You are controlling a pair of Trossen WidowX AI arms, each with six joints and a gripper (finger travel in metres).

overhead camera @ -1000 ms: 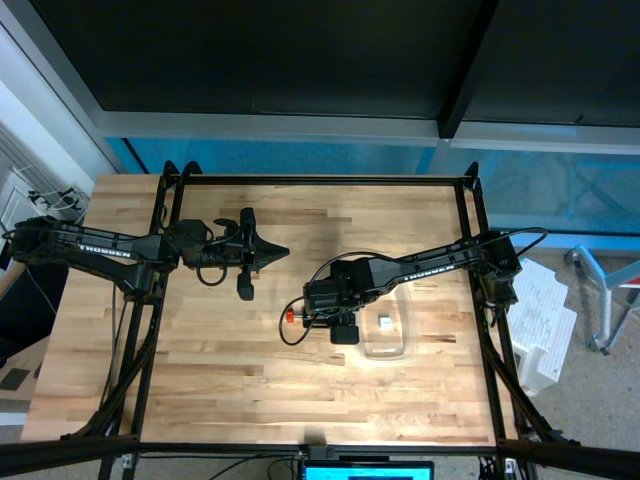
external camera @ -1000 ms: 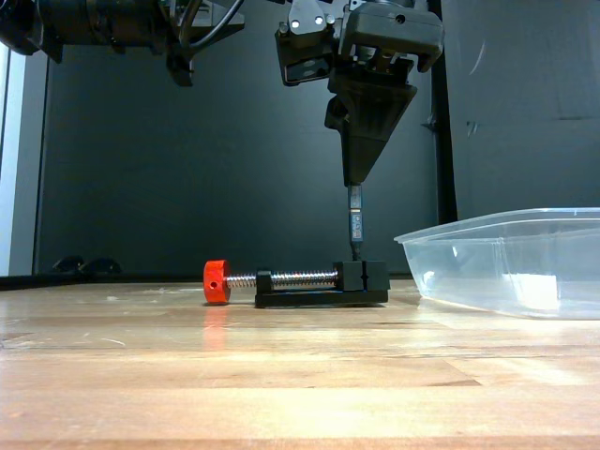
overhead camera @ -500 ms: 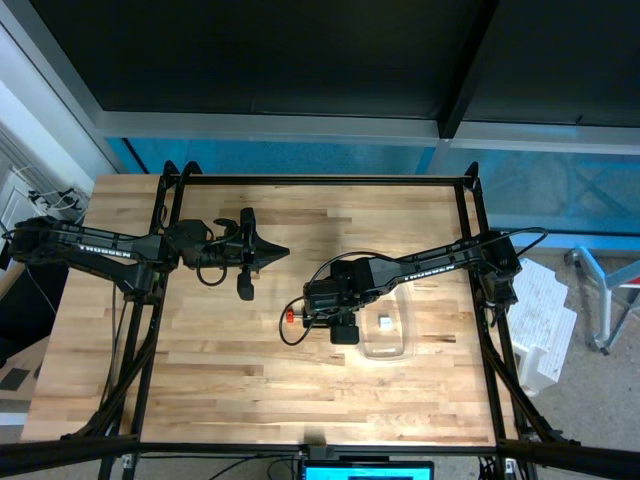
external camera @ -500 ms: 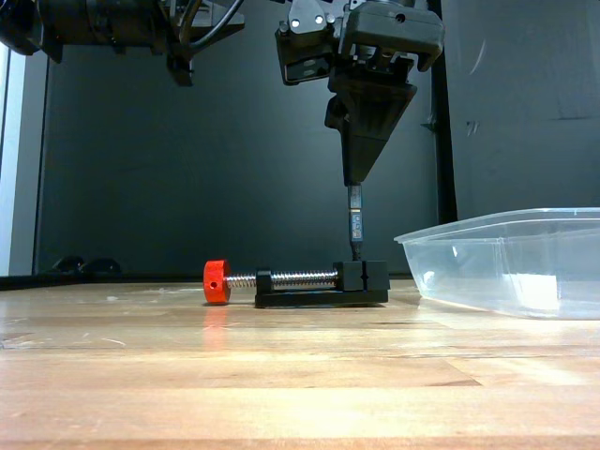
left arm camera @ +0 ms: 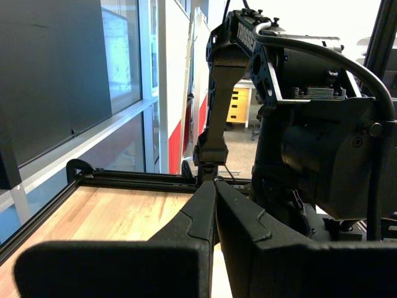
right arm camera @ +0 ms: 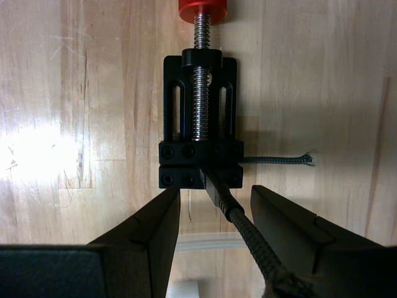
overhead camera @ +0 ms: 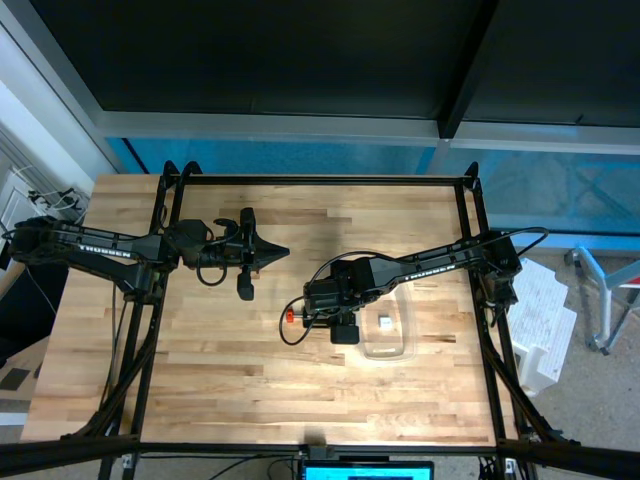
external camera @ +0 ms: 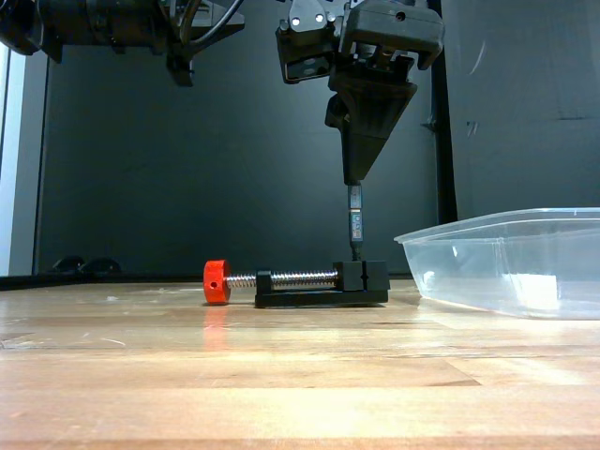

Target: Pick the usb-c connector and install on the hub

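My right gripper [external camera: 354, 180] hangs point-down directly over the hub [external camera: 323, 282]. The hub lies on the table [external camera: 281, 375], near the clear tray [external camera: 506, 255]. The usb-c connector [external camera: 354, 223] stands upright, its lower end in the hub's block and its top reaching my fingertips.

From the side my fingers merge into one wedge, so the gap between them is hidden there. My wrist camera shows the fingers [right arm camera: 155, 223] spread apart. The connector and its braided cable [right arm camera: 248, 242] run between them, with a gap on each side near the tips. I cannot tell how deep the plug sits in the block. A frayed cord end [right arm camera: 304, 158] pokes out beside the hub.

From above, my right arm [overhead camera: 440, 262] covers most of the hub, and only its orange-red knob [overhead camera: 291, 315] shows. A small white piece [overhead camera: 384, 322] lies in the tray. My left gripper [overhead camera: 283, 252] hovers over the table's far left part, well apart from the hub, its fingers pressed together.
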